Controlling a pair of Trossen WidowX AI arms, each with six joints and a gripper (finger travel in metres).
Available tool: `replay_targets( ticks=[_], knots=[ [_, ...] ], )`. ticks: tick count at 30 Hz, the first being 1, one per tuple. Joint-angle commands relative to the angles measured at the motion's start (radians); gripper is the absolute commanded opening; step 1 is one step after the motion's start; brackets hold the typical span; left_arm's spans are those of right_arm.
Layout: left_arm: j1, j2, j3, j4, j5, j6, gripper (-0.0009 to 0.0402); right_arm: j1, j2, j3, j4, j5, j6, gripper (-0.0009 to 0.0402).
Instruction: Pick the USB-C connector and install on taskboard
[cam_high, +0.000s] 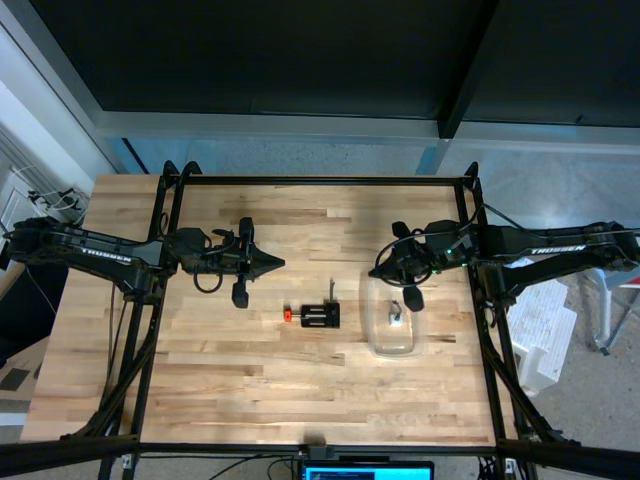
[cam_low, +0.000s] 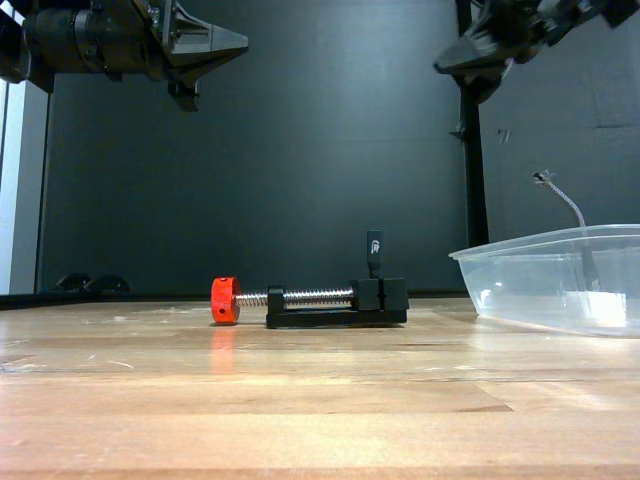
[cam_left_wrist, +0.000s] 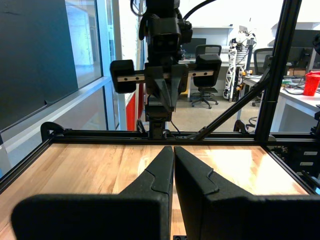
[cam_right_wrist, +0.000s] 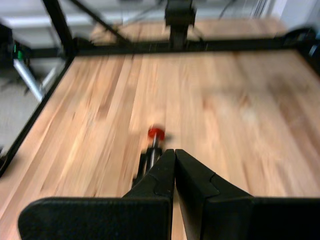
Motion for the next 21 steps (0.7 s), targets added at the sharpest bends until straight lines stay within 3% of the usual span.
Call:
replay_targets(
  ticks=[1,6,12,21],
  knots=[
    [0.0,0.001,0.0,0.0,0.0,0.0,0.0,0.027,0.001,0.068,-0.178,0.019,0.02,0.0],
    [0.0,0.001,0.0,0.0,0.0,0.0,0.0,0.056,0.003,0.153,-0.404,0.063,0.058,0.0],
    [0.0,0.001,0.0,0.0,0.0,0.0,0.0,0.097,0.058,0.269,-0.63,0.088,0.106,0.0],
    [0.0,0.0,0.0,0.0,0.0,0.0,0.0,0.126,0.192,0.399,-0.879,0.089,0.142,0.0]
  ],
)
